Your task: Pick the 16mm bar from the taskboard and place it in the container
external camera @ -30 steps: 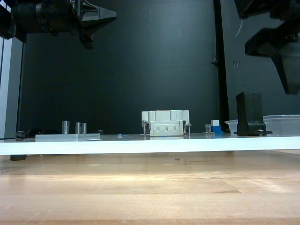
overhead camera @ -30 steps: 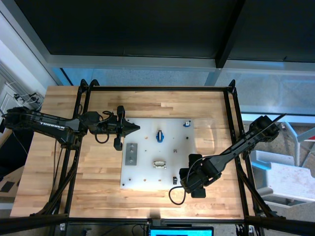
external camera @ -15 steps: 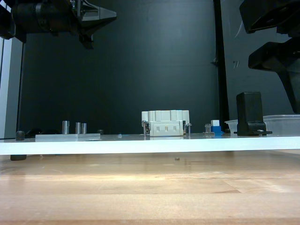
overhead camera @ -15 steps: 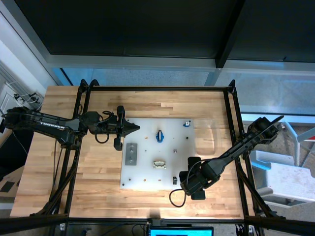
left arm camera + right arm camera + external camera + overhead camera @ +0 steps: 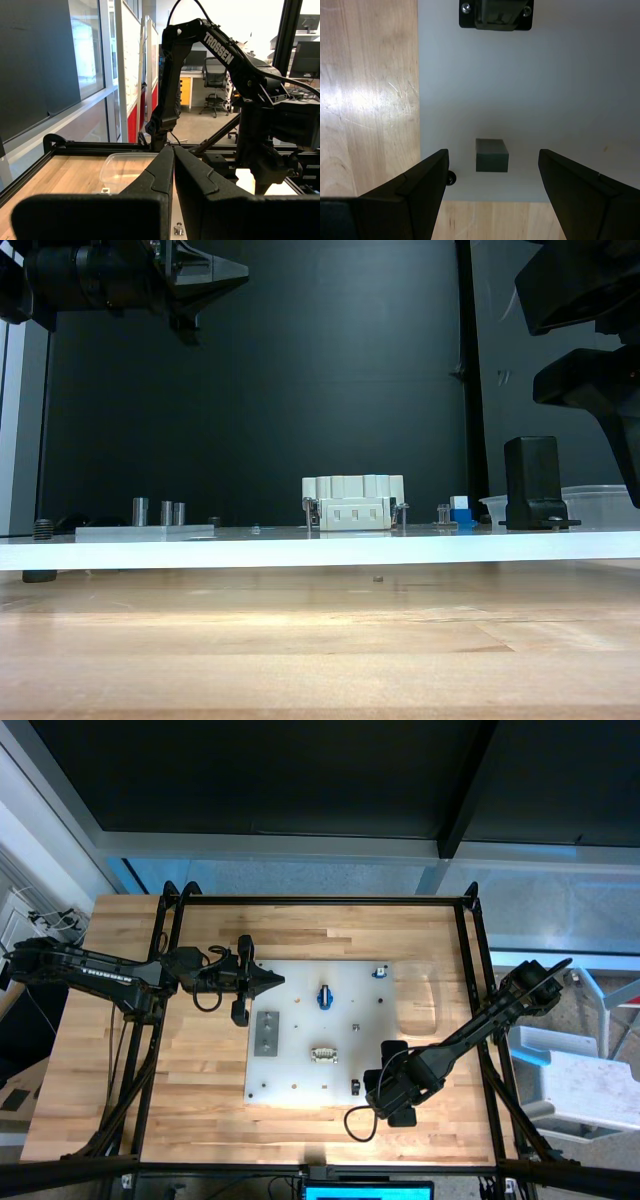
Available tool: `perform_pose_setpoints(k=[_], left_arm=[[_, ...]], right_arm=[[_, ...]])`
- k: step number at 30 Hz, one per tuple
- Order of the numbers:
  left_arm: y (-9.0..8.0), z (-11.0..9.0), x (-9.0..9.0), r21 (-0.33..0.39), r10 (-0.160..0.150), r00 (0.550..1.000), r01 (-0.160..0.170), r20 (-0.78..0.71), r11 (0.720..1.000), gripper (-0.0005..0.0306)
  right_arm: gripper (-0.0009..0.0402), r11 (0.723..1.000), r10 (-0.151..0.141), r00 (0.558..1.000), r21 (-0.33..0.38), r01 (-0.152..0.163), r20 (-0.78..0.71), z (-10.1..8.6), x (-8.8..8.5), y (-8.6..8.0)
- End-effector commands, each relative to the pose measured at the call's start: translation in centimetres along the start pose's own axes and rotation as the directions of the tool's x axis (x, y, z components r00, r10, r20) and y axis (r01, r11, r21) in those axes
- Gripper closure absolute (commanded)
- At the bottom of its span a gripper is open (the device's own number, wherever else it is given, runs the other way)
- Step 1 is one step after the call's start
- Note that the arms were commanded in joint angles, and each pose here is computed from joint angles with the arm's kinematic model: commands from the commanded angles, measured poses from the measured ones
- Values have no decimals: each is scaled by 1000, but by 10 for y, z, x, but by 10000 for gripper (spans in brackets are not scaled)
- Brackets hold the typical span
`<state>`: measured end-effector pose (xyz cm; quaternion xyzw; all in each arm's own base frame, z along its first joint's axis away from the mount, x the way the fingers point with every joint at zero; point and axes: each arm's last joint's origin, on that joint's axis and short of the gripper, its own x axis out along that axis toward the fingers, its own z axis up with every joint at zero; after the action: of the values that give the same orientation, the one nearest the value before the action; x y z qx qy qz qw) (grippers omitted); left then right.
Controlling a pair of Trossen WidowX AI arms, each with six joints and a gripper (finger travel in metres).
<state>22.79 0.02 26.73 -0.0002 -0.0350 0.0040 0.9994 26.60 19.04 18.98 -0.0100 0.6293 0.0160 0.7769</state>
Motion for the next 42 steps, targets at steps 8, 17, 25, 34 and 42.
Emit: perform_pose_setpoints(k=[8,17,25,34,42], left_arm=[[0,0,0,0,0,1000,0,0,1000,300],[0,0,0,0,0,1000,0,0,1000,300],[0,0,0,0,0,1000,0,0,1000,300],[0,0,0,0,0,1000,0,0,1000,300],[0,0,0,0,0,1000,0,0,1000,300]], right_arm=[[142,1000,-18,1000,2,18,20,0,2,-1],[180,1000,-17,1000,0,17,18,-1,2,0],[233,1000,-19,1000,-1,19,16,-2,3,0],[295,1000,-19,1000,-2,19,17,-2,3,0],[331,1000,-17,1000,-2,17,20,-2,3,0]])
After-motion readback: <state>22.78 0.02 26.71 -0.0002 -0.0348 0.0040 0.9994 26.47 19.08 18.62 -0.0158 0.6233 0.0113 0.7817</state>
